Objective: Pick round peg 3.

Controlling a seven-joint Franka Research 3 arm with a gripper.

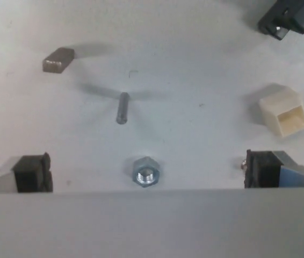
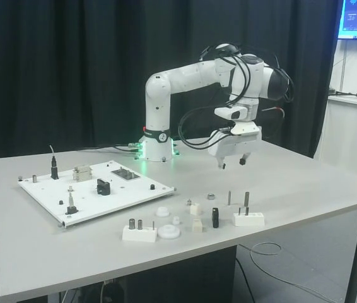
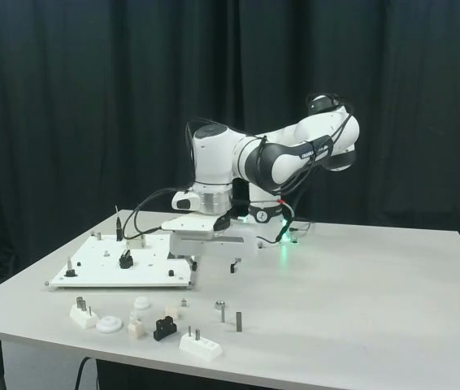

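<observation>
Gripper (image 1: 146, 172): hangs in the air above the grey table (image 2: 304, 183), fingers spread wide apart with nothing between them; it also shows in the first room view (image 2: 232, 164) and the second room view (image 3: 214, 264).
Fingertips: two black pads (image 1: 32, 173) stand well apart in the wrist view, the table bare between them but for a nut.
Round peg 3 (image 1: 122, 107): thin grey metal pin in the wrist view, standing upright on the table under the gripper, untouched. In the first room view it is taken to be the thin pin (image 2: 229, 197) near the front edge; which pin it is cannot be told for certain.
Hex nut (image 1: 145, 172): lies flat on the table just beside the pin, midway between the fingertips in the wrist view.
Small grey block (image 1: 58, 59): lies on the table, apart from the pin.
White hollow block (image 1: 284, 110): sits on the table, open side showing, well apart from the pin.
Black part (image 1: 289, 19): partly in view at the edge of the wrist picture.
White board (image 2: 96, 189): rests on the table beside the arm's base, carrying several small fixtures.
Arm (image 2: 191, 72): white, reaching out from its base over the loose parts.
</observation>
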